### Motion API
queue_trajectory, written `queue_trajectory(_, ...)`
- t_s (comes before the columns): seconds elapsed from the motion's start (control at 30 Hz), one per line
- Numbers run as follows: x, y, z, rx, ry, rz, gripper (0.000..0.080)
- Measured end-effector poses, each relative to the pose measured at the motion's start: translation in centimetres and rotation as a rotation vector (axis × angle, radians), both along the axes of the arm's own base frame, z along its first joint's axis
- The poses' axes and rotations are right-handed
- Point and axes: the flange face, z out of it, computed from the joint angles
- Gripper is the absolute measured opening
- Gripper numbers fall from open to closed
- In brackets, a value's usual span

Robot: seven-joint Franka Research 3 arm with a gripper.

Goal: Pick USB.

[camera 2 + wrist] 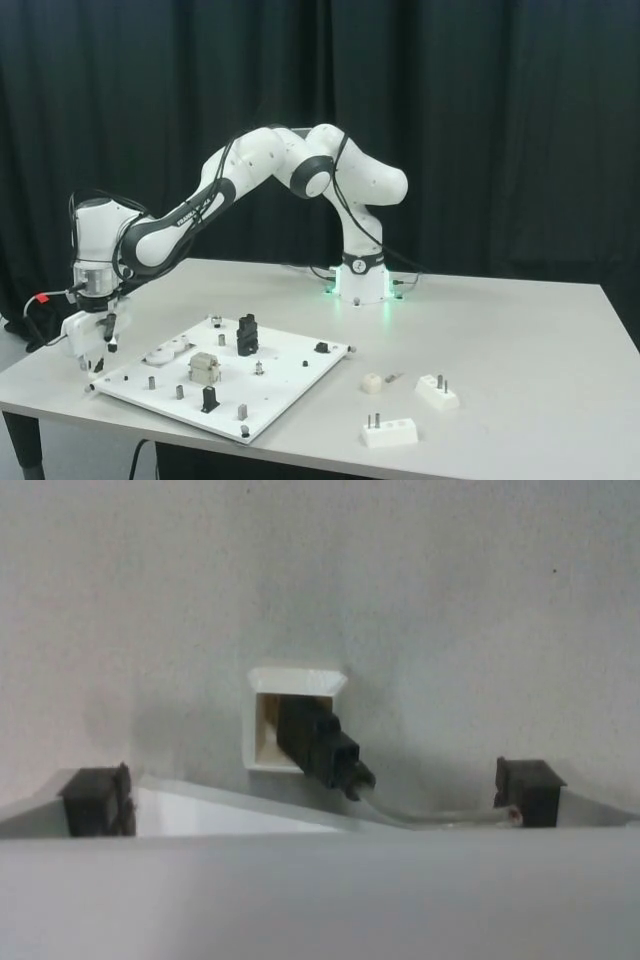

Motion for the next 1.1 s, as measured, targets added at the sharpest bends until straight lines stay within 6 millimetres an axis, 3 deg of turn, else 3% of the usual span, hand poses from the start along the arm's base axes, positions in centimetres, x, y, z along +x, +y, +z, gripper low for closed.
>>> queue_trajectory(0.17,-0.03,0.1,-0.39,-0.006,-0.005,0.012,0.08)
queue_trajectory(0.2,-0.03,0.13,-0.45,-0.004,-0.005,0.012,0.0695)
queue_trajectory(0.37,-0.17,0.2,-0.74,0.008,-0.011,-0.01,0.0695)
queue_trajectory(0.4,-0.2,0.19,-0.77,0.009,-0.012,-0.014,0.0514)
queue_trajectory(0.7,-0.32,0.11,-0.78,0.008,-0.018,-0.032,0.0514)
queue_trajectory(0.73,-0.34,0.12,-0.76,0.008,-0.018,-0.033,0.0158)
queue_trajectory(0.87,-0.36,0.12,-0.59,0.008,-0.021,-0.036,0.0158)
queue_trajectory(0.9,-0.37,0.13,-0.57,0.008,-0.021,-0.036,0.006)
queue_trajectory(1.1,-0.25,0.27,-0.43,0.008,-0.023,-0.034,0.006)
